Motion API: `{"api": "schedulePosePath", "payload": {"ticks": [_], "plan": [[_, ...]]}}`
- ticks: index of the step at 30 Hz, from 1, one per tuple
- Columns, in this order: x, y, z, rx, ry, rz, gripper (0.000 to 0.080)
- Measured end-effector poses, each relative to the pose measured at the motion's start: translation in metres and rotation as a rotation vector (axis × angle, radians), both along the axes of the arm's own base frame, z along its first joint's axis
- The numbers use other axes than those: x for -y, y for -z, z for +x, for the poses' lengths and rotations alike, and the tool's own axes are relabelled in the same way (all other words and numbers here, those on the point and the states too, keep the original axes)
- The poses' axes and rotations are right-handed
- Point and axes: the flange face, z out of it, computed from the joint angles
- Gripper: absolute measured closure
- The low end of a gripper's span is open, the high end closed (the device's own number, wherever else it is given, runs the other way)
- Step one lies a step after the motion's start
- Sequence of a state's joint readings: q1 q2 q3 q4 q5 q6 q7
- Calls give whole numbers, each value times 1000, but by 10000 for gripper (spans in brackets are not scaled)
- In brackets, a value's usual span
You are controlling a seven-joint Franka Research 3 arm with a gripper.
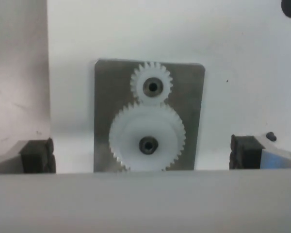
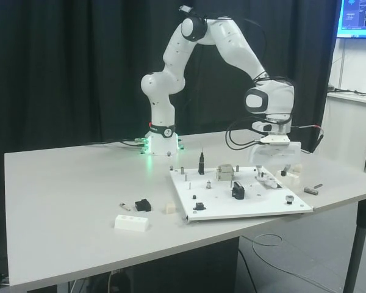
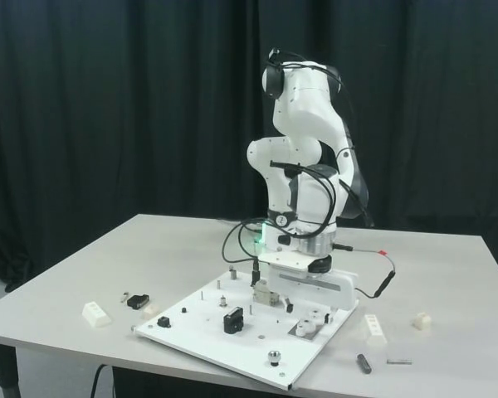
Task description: Remove medium gear.
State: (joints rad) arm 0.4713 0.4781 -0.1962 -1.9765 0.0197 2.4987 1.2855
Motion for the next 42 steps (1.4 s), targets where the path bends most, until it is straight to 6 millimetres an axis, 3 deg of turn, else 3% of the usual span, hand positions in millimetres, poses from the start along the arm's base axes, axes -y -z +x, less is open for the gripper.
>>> {"api": "schedulePosePath", "payload": {"ticks": [42], "plan": [[-3, 21, -11, 59, -3, 25, 3]]}}
